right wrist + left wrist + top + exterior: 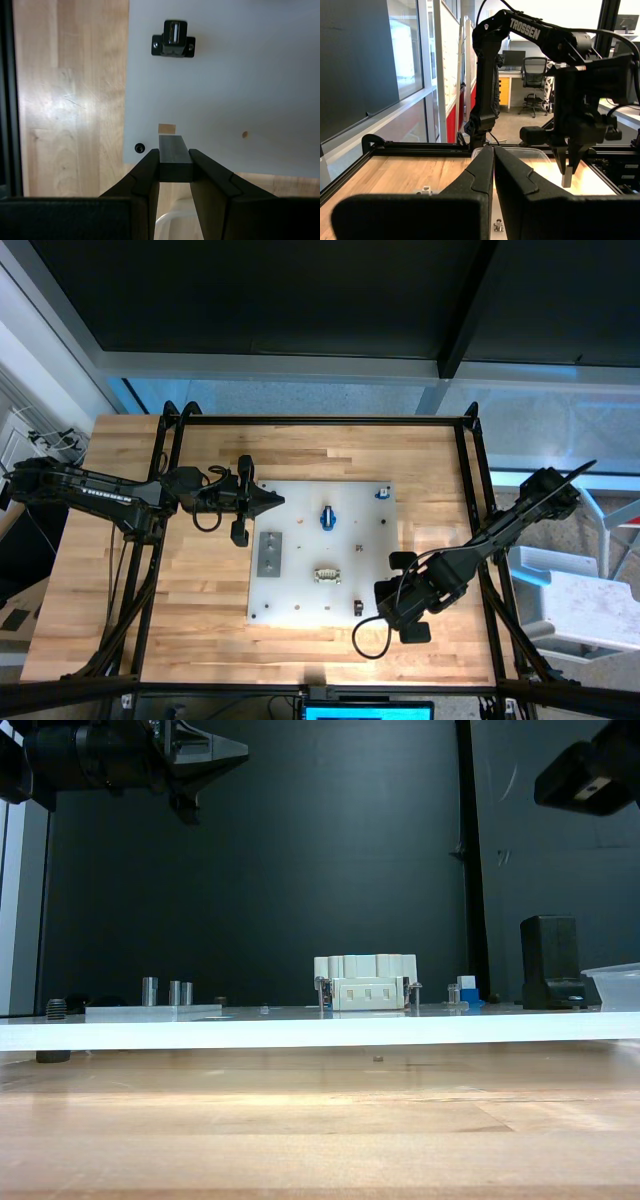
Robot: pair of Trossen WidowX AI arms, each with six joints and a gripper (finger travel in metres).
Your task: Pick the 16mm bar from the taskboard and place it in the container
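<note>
My right gripper (175, 167) is shut on the 16mm bar (174, 152), a small dark-grey block held between its fingers. It hangs above the near right corner of the white taskboard (300, 585), close to the board's edge. The left wrist view shows the bar (566, 176) dangling from the right gripper (568, 170) over the clear container (512, 149). In the low view the container (613, 983) stands just beyond the board's right side. My left gripper (270, 500) hovers shut and empty high over the board's far left edge.
On the board sit a grey block (269, 552), a blue part (328, 518), a silver connector (326, 575) and a black piece (173, 39). Black frame rails (470, 500) border the wooden table.
</note>
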